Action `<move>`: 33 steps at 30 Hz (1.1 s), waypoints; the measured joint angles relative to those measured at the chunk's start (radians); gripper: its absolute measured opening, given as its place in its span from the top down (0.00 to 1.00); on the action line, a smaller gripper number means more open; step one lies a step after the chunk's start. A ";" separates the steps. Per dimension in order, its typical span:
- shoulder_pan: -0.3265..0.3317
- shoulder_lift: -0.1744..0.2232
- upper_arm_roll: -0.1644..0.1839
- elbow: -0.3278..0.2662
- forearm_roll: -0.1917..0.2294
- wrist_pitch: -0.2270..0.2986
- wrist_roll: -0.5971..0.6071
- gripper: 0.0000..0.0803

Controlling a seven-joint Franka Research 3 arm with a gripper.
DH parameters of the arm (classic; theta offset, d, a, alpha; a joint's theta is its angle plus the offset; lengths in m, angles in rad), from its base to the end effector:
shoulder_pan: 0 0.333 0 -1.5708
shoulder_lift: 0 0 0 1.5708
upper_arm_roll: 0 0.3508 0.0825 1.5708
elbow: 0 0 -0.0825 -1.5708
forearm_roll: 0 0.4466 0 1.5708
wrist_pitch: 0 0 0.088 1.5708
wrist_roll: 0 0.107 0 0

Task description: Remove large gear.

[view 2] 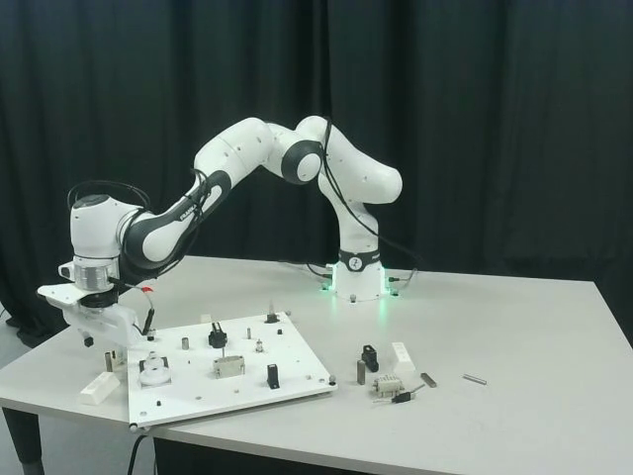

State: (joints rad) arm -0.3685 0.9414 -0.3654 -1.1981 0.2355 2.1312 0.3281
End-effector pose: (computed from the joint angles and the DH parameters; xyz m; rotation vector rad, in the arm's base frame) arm 0.6896 -0.4883 0.2245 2.6456 -1.5076 0.0452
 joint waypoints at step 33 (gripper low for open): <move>0.015 0.000 -0.032 0.115 0.000 -0.099 -0.039 0.00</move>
